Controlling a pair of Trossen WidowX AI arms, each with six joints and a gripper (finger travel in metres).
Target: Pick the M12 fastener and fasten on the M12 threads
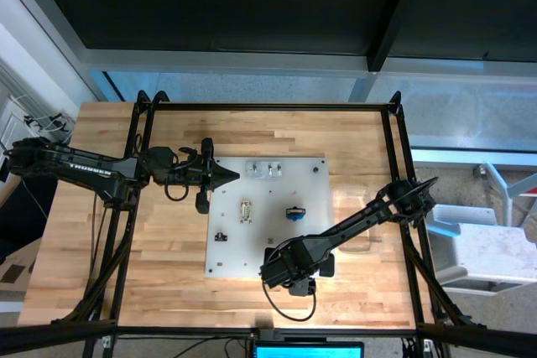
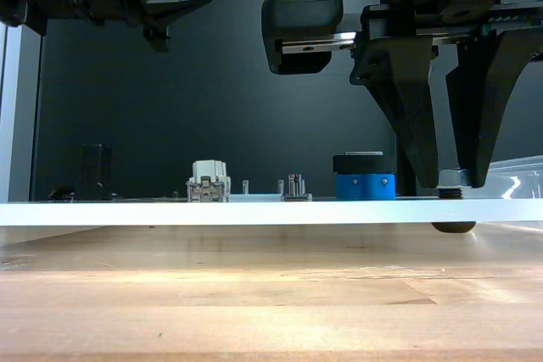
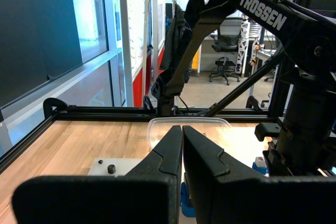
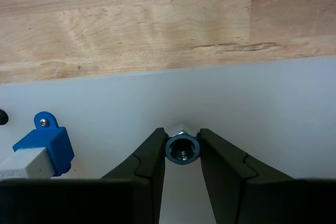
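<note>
While the left gripper (image 3: 181, 128) hangs pinched empty over the far left of the board (image 1: 243, 253), the right gripper (image 4: 181, 131) clamps the silver nut (image 4: 182, 149), seemingly atop the dark stud (image 2: 452, 195), near right. Light, rigid, slick, I judge: squeeze opposite flats, level.

High view looks down from six o'clock, low view level there; both share the board (image 1: 252, 249), right gripper (image 2: 454, 180) at five, left gripper (image 1: 233, 176) at ten.

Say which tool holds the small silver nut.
Right tool, low at the white board's near right, grips the nut; left tool, shut empty, hangs above its left edge.
</note>
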